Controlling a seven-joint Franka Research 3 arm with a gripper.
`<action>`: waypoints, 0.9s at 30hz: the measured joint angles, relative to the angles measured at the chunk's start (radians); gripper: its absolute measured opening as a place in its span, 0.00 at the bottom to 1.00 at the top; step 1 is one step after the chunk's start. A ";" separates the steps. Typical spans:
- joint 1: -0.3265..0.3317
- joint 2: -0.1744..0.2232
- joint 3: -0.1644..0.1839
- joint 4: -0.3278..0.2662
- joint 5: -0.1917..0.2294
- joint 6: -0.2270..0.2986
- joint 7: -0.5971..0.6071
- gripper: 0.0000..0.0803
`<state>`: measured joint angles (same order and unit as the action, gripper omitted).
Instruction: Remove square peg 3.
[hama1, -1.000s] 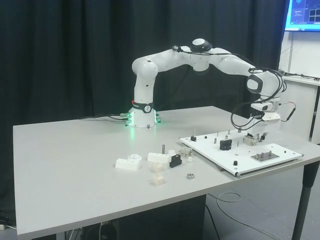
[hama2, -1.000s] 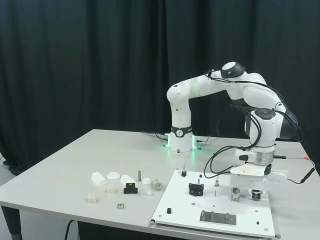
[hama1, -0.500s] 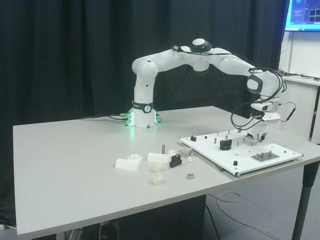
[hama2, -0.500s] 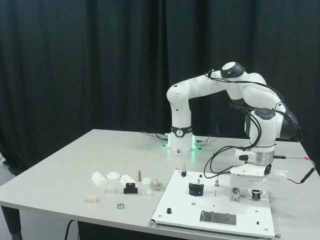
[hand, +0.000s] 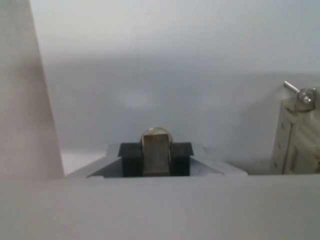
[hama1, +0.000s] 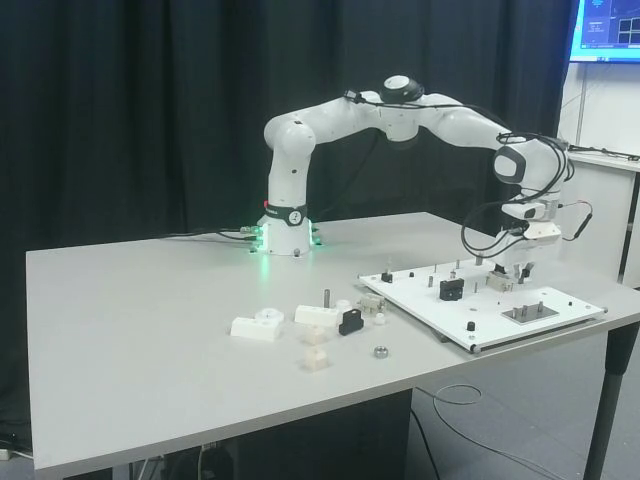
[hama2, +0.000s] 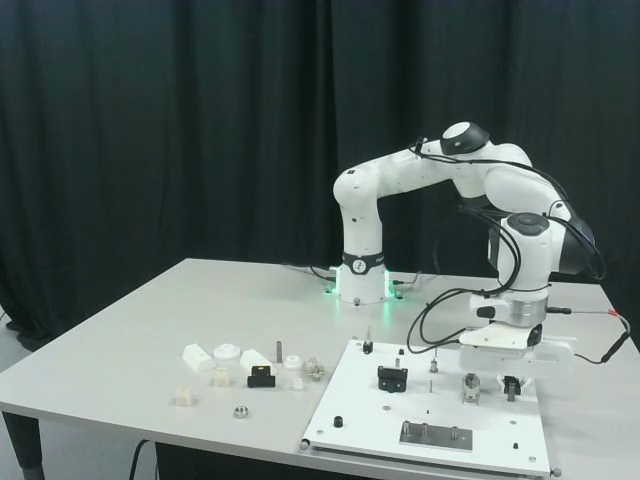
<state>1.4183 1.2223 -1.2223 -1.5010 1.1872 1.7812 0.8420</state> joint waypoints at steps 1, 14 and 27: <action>0.000 -0.002 -0.001 0.000 0.000 -0.002 0.000 0.14; -0.006 -0.018 -0.008 0.000 -0.001 -0.022 0.002 0.14; -0.004 -0.048 -0.038 0.008 -0.001 -0.080 0.012 0.14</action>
<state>1.4145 1.1746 -1.2606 -1.4931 1.1862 1.7017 0.8544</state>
